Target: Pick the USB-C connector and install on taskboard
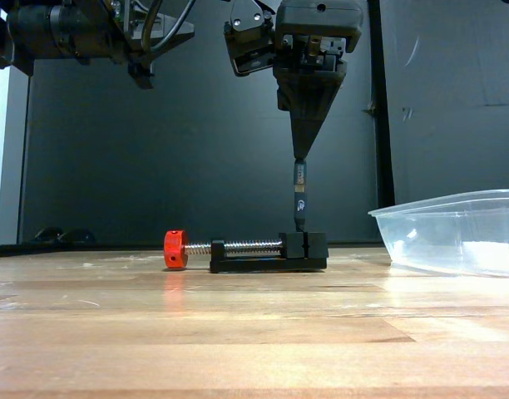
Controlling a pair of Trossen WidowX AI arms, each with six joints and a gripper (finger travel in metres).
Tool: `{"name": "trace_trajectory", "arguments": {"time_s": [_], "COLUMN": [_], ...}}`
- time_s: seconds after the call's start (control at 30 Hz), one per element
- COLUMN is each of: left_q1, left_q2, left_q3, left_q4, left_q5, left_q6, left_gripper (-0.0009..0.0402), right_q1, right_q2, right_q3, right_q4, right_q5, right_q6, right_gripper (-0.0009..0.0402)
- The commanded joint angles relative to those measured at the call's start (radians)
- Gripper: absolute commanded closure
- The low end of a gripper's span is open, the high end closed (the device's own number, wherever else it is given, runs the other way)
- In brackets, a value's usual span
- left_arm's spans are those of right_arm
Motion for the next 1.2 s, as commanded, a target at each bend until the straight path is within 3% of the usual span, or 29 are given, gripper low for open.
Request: {"name": "trace_trajectory", "arguments": {"time_s": [0.03, 1.2], "left_q1": [0.0, 0.0], "left_q2": [0.0, 0.0], "left_q3": [0.0, 0.0], "left_q4": [0.0, 0.0], "left_q5": [0.0, 0.0], "left_q6": [0.0, 0.0], "left_gripper": [0.0393, 0.0393], "right_q1": [0.0, 0.006], "right_q2": [0.001, -0.005], "right_q3": [0.0, 0.001], "right_q4": [0.0, 0.005], "right_q5": [-0.002, -0.003], "right_q6": [0.0, 0.016], "right_gripper": [0.0393, 0.0393]}}
